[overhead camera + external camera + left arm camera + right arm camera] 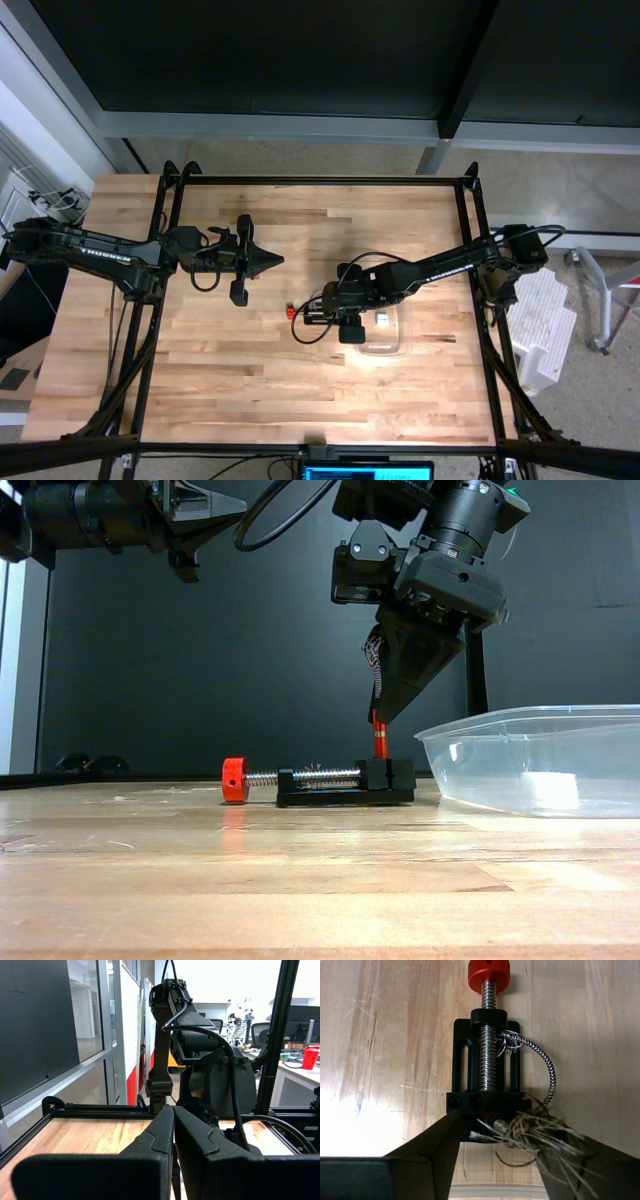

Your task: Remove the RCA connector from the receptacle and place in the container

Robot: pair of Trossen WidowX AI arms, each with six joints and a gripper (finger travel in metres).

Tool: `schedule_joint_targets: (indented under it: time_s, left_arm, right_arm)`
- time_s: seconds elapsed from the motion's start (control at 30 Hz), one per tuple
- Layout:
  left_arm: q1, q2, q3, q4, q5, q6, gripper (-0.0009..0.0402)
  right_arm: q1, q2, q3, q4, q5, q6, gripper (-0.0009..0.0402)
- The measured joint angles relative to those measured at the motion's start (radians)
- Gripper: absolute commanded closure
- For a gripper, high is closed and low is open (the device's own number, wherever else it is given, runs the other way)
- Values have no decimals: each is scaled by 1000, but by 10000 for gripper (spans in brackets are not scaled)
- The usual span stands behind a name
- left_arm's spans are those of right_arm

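**Right hand straddles the RCA plug, which sits in its block**

The right hand [380,716] points straight down over the pale wooden tabletop [220,380], its tip right at the top of the RCA connector [379,742], a slim plug with a red body and a silvery end. The plug stands upright in the receptacle [345,780], a small black rectangular block with a threaded silver screw along its length and a red-orange knob [234,779] at the end away from the plug. The right wrist view shows the two black fingers [427,1152] spread apart on either side of the plug end of the block. The hand is released there, and the plug lies between the fingers without being pinched. A braided black-and-white cable [547,1067] arcs from the block's side to the plug, and its frayed pale strands partly hide one finger.

The clear plastic tub with rounded corners [520,718], the container, rests on the tabletop just beside the block on the plug's side. A small white square piece [551,790] lies in it.

The left hand [173,1112] hangs above the tabletop, well apart from the block toward the left side. It is clenched on nothing, with its fingers pressed together.
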Motion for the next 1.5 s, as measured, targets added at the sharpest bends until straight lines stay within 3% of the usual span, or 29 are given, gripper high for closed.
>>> schedule_joint_targets:
  time_s: [0.83,1.5]
  left_arm:
    - [0,0,0,0,0,0,393]
    - [0,0,0,0,0,0,393]
  right_arm:
    - [-2,-1,-1,6,0,-3,379]
    - [-3,-24,-1,-5,0,-3,389]
